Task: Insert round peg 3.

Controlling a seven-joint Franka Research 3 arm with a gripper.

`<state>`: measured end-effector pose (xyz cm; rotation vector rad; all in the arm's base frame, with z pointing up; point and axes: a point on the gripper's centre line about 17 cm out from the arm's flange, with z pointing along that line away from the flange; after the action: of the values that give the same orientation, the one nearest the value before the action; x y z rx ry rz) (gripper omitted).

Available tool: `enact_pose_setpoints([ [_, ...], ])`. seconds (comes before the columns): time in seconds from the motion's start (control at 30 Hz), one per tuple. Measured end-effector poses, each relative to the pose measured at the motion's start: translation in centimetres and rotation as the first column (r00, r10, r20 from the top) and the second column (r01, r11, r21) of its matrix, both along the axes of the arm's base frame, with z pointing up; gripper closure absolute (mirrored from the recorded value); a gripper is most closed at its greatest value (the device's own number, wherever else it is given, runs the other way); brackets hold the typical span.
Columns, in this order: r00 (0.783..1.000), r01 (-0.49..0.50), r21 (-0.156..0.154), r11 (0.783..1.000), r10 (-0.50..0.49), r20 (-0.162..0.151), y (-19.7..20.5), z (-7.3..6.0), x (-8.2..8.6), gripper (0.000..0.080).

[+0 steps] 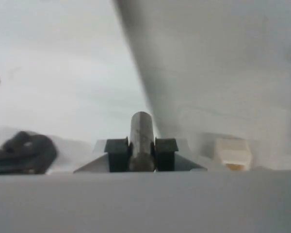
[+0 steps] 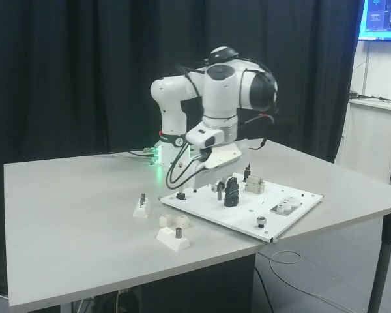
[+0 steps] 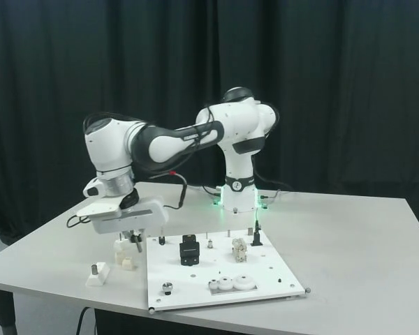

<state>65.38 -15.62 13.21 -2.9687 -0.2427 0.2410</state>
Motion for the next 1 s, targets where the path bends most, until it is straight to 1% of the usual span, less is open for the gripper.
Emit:
enact_pose_setpoints([
  [0.13,1.0,0.003,-0.006,1.0,-0.003,-0.004,1.9,0.8,0.2,0.0692],
  [0.37,1.0,0.003,-0.022,1.0,-0.003,0.008,5.1,1.9,0.6,0.0692],
  [0.53,1.0,0.011,-0.03,1.0,-0.011,0.01,7.5,2.3,0.4,0.0692],
  [0.73,1.0,0.01,-0.026,1.0,-0.01,0.01,10.6,2.1,-0.1,0.0692],
  [0.9,1.0,0.01,-0.026,1.0,-0.009,0.009,13.3,1.5,-0.7,0.0692],
  [1.0,1.0,0.007,-0.028,1.0,-0.006,0.016,14.8,1.1,-0.9,0.0692],
])
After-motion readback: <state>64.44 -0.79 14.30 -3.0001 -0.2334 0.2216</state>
